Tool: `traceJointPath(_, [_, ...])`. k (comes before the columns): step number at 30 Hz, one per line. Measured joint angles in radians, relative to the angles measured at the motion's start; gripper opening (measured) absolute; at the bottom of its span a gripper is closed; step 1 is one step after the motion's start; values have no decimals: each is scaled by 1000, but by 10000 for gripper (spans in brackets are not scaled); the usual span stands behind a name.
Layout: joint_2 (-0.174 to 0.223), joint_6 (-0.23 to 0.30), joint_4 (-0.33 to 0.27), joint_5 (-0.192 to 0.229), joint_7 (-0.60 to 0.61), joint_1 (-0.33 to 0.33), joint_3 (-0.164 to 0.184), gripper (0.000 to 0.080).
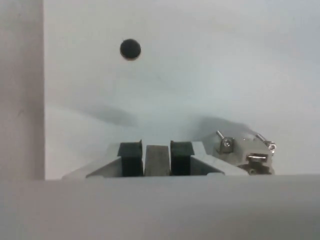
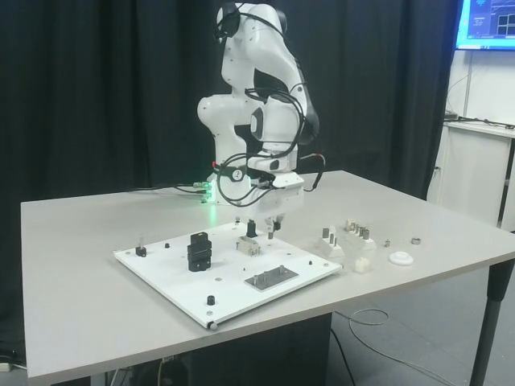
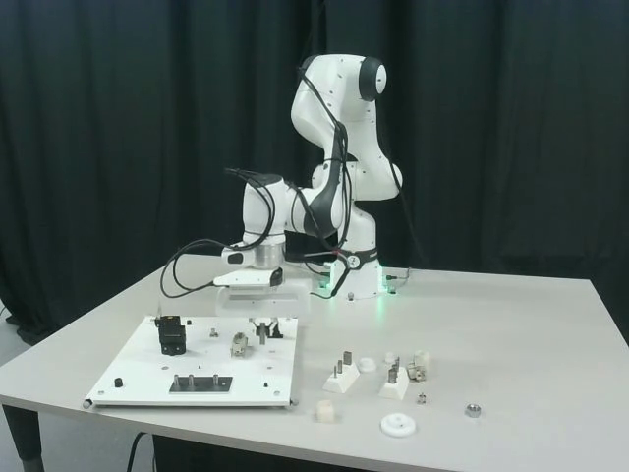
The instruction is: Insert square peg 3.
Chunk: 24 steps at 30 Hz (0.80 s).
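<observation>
Gripper [image 1: 156, 159] clamped grey square peg [image 1: 156, 161] above white board [image 2: 161, 273]; should've kept peg vertical, aligned w/ hole, lowered slowly.

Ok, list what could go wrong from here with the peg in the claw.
1. The claw holds the peg between two narrow pads; it might tilt or slip on contact, jamming the insertion.
2. A small metal connector sits on the board right beside the claw; a sideways correction could clip it.
3. The target hole is not visible in the wrist view, so alignment cannot be confirmed here.
</observation>
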Motion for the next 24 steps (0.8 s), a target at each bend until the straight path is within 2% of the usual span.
traceJointPath(15, [2,63,-57,15,-74,0,-3,115])
traceJointPath(24, [3,84,-77,45,-103,0,-3,115])
